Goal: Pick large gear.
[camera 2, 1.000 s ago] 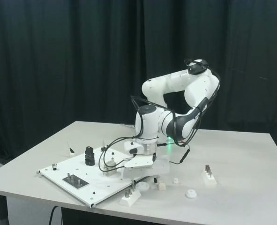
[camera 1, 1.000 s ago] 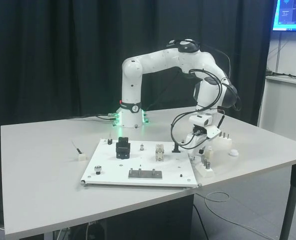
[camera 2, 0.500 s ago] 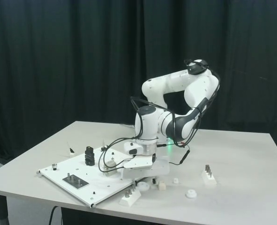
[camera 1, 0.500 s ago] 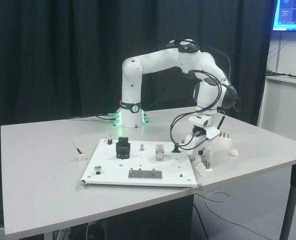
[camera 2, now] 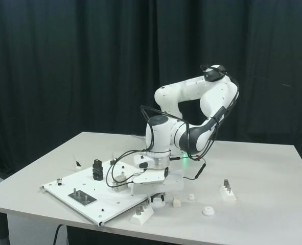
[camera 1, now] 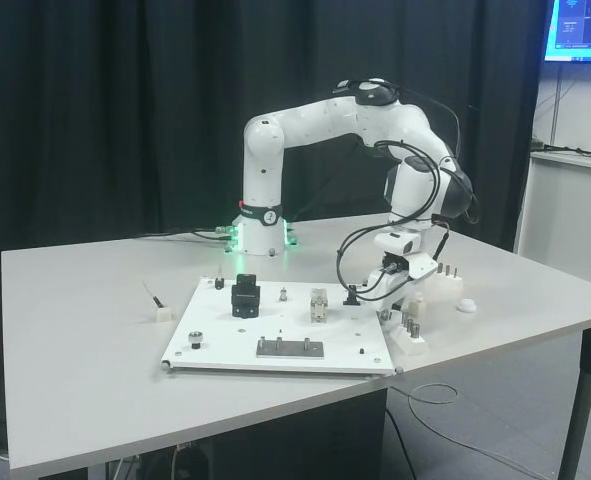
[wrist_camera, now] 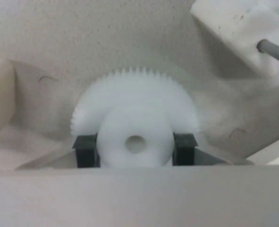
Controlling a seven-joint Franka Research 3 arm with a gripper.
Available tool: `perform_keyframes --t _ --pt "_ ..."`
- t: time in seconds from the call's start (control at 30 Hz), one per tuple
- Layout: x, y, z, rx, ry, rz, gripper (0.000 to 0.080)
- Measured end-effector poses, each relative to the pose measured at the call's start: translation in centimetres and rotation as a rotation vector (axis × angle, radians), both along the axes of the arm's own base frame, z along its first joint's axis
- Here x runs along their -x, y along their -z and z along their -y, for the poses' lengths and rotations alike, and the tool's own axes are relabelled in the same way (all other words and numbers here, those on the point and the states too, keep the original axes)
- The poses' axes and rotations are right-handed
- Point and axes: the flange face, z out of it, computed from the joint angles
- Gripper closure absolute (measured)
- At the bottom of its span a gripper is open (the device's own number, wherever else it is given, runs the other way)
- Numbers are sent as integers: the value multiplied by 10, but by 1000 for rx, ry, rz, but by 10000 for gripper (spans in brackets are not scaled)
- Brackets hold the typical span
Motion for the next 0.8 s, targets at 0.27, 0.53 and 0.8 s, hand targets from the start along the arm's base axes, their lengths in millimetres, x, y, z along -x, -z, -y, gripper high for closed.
perform_keyframes --t 0.27,0.53,0.8 --pt "0 -1 0 1 35 1 468" --pt "0 -13 0 -11 46 -12 468" --pt "1 -30 0 -14 81 -22 469"
